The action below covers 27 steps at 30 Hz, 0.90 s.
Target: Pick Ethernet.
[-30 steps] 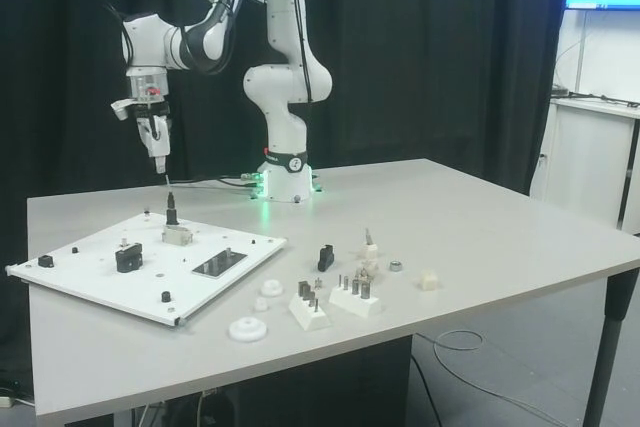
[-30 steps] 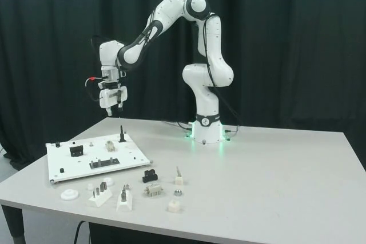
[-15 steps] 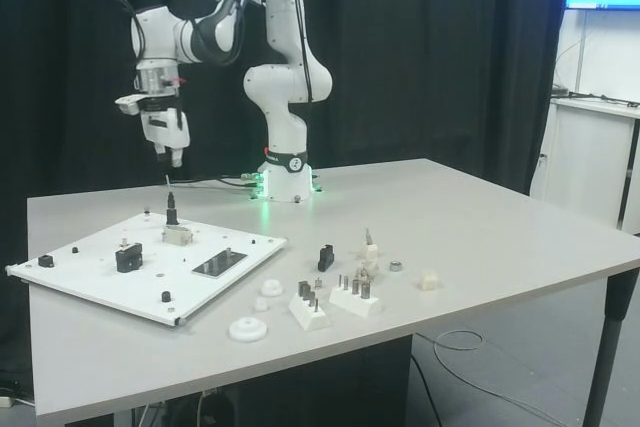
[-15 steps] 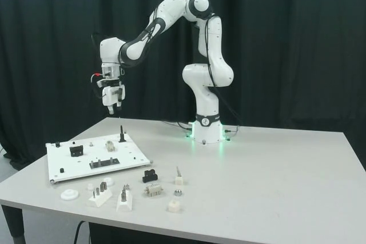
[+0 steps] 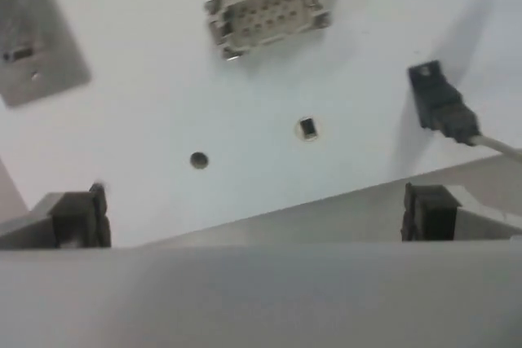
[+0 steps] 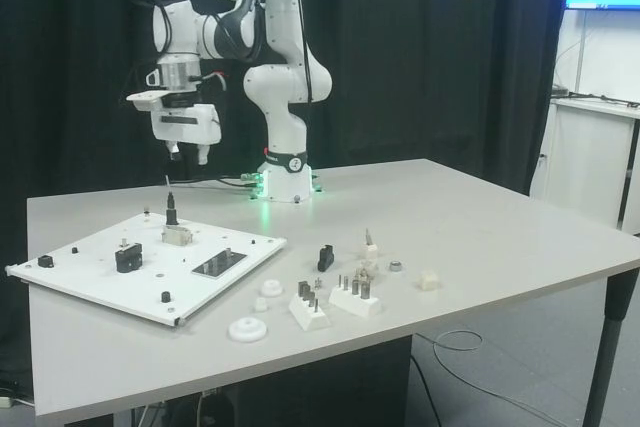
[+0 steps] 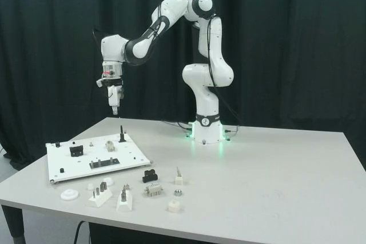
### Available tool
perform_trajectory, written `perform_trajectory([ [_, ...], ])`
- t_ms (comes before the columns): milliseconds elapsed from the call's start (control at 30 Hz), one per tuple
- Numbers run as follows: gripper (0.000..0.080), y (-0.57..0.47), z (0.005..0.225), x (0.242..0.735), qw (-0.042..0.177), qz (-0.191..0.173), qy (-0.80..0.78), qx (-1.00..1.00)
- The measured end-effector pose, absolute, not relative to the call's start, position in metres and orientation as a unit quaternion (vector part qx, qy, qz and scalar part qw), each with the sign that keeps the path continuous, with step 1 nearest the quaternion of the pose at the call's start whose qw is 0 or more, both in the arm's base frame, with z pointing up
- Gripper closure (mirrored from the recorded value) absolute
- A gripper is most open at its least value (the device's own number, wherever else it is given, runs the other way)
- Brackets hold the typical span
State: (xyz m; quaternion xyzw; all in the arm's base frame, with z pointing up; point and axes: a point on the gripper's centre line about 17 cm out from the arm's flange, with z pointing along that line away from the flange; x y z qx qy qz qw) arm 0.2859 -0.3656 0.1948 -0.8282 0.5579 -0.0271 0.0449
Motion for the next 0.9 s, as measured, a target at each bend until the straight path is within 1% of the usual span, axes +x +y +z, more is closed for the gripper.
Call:
perform_trajectory([
  [333, 0.0003, -0.350, 0.192, 0.308, 0.036, -0.027, 0.495, -0.868],
  [500, 0.0003, -0.342, 0.191, 0.318, 0.035, -0.027, 0.463, -0.885],
  [633, 0.0003, -0.333, 0.191, 0.329, 0.041, -0.031, 0.450, -0.891],
  [900, 0.0003, -0.310, 0.198, 0.358, 0.061, -0.048, 0.409, -0.909],
])
